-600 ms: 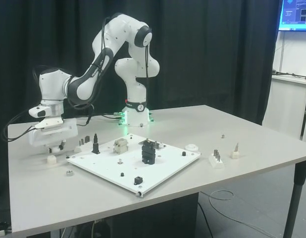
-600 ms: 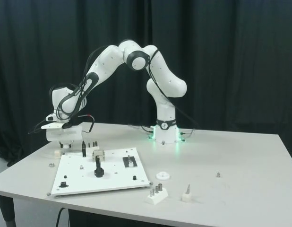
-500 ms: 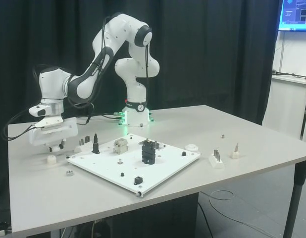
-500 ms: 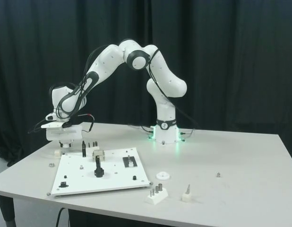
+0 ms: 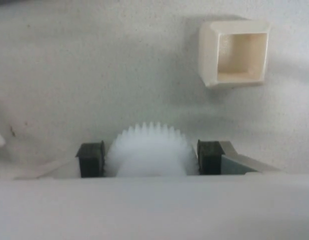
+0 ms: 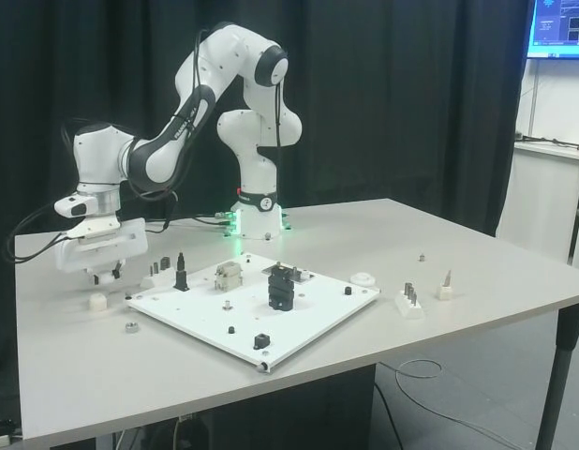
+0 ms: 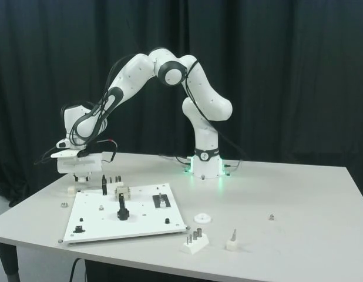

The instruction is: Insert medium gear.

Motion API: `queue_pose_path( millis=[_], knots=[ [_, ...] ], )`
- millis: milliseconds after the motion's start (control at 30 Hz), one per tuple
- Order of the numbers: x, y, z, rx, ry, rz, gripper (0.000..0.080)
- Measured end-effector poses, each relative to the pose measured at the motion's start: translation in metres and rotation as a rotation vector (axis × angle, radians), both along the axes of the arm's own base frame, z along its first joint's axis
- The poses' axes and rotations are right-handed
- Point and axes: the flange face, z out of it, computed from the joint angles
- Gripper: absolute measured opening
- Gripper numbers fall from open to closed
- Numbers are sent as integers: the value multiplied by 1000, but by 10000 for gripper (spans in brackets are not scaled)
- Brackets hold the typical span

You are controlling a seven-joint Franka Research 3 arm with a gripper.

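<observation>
One gear point(image 5: 150, 150), white: my gripper point(image 5: 151, 158) is clamping it between two black fingers point(image 5: 90, 159), above the grey table point(image 5: 94, 65). One open box point(image 5: 234, 52), holding nothing, is showing only in the wrist view. Farther off, one white board point(image 6: 299, 314) is carrying parts.

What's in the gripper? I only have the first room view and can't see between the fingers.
Observer: The wrist view shows a white gear clamped in the gripper, between its black pads.
Operator: Anything on the table near it?
Observer: A small square white holder sits on the grey table, apart from the gear.
Operator: Is that holder loaded?
Observer: No. The wrist view looks straight into it, and the pocket is hollow with nothing inside.
</observation>
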Motion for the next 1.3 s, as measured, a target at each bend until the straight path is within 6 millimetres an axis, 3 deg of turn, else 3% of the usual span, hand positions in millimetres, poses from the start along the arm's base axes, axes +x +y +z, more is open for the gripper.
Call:
queue_pose_path(
  millis=[333,733,1300],
  knots=[
    [11,6,10,11,-16,21,397],
    [50,32,42,60,-70,21,397],
    [128,106,84,138,-106,11,397]
  ],
)
